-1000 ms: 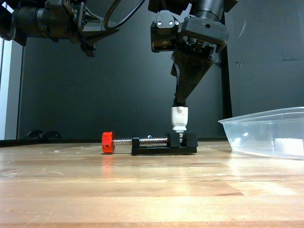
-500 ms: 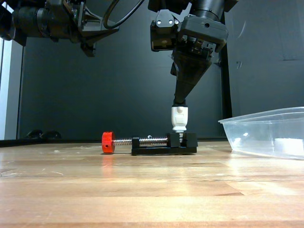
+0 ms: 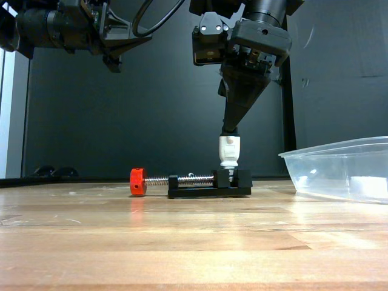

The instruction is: Remove the power plug from the receptacle and place in the container

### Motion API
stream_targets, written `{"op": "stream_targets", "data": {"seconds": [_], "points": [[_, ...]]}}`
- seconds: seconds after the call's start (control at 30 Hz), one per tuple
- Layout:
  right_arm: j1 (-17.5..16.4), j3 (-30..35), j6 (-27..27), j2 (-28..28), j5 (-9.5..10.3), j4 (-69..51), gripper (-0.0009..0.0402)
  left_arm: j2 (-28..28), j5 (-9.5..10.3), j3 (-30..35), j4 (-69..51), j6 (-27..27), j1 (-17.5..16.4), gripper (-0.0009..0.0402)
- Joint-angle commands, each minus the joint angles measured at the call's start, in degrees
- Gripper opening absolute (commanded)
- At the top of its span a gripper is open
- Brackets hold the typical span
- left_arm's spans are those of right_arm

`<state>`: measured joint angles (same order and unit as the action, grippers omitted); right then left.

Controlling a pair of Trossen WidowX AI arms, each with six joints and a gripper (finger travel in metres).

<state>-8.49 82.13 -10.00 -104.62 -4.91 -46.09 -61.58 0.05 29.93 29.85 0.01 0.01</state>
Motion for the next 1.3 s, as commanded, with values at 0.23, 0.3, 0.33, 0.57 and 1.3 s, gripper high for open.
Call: {"op": "stream_targets", "data": {"seconds": [0.23,0.3,0.33,0.57,1.3], "points": [[0.1,0.9,-0.1,1.1,-0.07,-0.8,0.0,0.0,-0.02,0.0,0.0,0.0,0.0,0.0],[0.1,0.9,-0.1,1.2,-0.04,-0.8,0.0,0.0,0.0,0.0,0.0,0.0,0.0,0.0],[0.1,0.9,-0.1,1.5,-0.04,-0.9,0.0,0.0,0.0,0.0,0.0,0.0,0.0,0.0],[0.1,0.9,0.0,2.4,-0.04,-1.5,0.0,0.0,-0.02,0.0,0.0,0.0,0.0,0.0],[-1.0,-6.0,-2.7,14.6,-0.07,-7.7,0.0,0.0,0.0,0.0,0.0,0.0,0.0,0.0]]}}
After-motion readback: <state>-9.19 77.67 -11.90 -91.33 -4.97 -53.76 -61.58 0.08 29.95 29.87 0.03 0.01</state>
